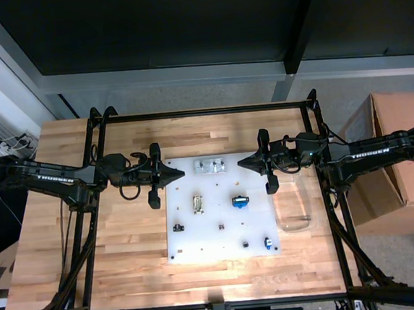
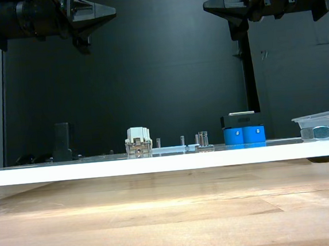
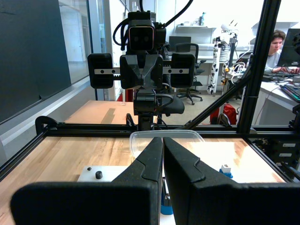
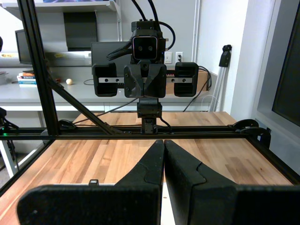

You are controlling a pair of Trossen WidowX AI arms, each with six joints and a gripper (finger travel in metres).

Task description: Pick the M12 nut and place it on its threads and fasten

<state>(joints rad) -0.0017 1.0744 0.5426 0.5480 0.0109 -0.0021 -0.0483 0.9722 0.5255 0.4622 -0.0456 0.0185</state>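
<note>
Left jaws and right jaws, both pressed together and empty, hang high over the board [image 1: 199, 235]. The nut [image 2: 321, 133] sits on its stud. Any further tightening means bringing the right jaws down squarely over it.

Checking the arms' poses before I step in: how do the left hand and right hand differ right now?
The left hand hangs above the board's far left part, the right hand above its far right. The left hand points rightward, the right hand leftward. Both are raised high, shut and empty. The M12 nut appears to sit on its stud.
</note>
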